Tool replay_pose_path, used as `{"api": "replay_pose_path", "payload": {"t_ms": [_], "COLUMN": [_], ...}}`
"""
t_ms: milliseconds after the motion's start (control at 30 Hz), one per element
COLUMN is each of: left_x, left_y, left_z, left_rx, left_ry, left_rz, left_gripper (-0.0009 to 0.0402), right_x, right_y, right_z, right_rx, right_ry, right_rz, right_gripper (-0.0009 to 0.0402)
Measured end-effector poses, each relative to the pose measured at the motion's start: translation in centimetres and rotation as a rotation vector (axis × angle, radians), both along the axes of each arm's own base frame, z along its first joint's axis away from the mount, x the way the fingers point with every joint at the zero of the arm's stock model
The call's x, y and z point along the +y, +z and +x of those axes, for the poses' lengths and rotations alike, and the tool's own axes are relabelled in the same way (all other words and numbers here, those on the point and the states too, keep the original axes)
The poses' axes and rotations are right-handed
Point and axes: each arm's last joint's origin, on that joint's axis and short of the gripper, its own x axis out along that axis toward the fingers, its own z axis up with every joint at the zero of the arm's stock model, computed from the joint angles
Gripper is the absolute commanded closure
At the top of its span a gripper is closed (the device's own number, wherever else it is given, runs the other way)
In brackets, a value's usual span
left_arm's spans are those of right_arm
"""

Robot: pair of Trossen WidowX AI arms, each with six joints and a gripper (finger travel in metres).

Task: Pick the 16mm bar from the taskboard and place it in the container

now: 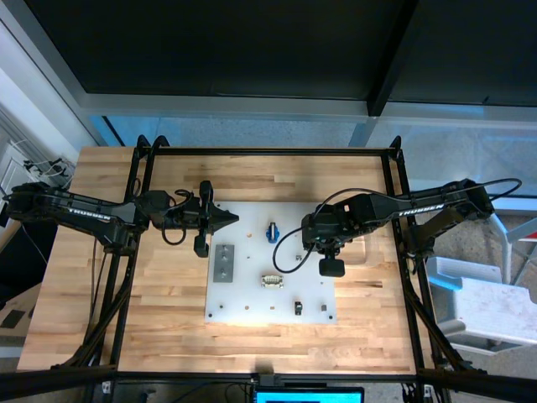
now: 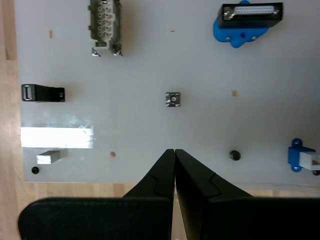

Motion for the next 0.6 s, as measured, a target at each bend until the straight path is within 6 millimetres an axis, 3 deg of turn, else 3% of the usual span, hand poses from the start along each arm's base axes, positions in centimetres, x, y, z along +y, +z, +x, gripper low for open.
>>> {"api": "replay_pose_path", "payload": {"t_ms": [267, 600], "left_x": [0.0, 0.0], "left_y": [0.0, 0.0], "left_z": [0.0, 0.0], "left_rx": [0.0, 0.0], "left_ry": [0.0, 0.0], "left_rz": [0.0, 0.0], "left_gripper": [0.0393, 0.0393], "right_x": [0.5, 3.5], "right_y": [-0.1, -0.3], "right_z": [-0.2, -1.1], "right_rx": [0.016, 0.042], "right_ry": [-0.019, -0.025], "right_rz": [0.012, 0.017], "right_gripper": [0.0393, 0.0393]}}
